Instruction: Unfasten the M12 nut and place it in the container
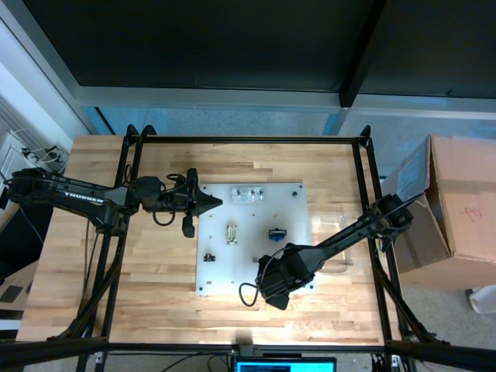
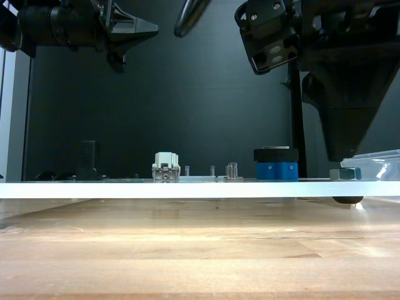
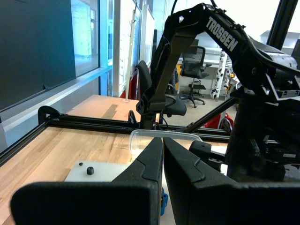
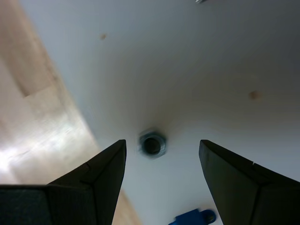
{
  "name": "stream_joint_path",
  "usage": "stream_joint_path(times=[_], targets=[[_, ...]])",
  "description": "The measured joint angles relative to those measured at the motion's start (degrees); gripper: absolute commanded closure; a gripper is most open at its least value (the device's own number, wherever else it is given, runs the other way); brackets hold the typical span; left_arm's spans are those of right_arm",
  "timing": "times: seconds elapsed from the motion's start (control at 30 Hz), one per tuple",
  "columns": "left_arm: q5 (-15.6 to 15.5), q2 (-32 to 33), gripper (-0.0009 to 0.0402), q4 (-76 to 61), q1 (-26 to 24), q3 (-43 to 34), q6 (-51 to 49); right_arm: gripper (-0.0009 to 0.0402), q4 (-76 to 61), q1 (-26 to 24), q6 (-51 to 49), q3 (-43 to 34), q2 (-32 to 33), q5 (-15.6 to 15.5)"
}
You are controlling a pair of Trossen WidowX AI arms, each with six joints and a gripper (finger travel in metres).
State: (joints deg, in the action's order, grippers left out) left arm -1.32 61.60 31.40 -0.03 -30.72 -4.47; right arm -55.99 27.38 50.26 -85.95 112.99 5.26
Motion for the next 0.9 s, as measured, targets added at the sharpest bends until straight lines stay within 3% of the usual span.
stream_joint_path(times=[0.6, 0.9], targets=[[0.0, 0.0, 0.0393, -0.1, 0.0, 0.0, 0.0, 0.0181, 0.8, 0.0, -1.2, 0.5, 1.5, -0.6], [0.0, 0.0, 0.0393, 0.0, 0.0, 0.0, 0.0, 0.026, 1.0, 0.0, -1.2, 0.7, 1.5, -1.0]])
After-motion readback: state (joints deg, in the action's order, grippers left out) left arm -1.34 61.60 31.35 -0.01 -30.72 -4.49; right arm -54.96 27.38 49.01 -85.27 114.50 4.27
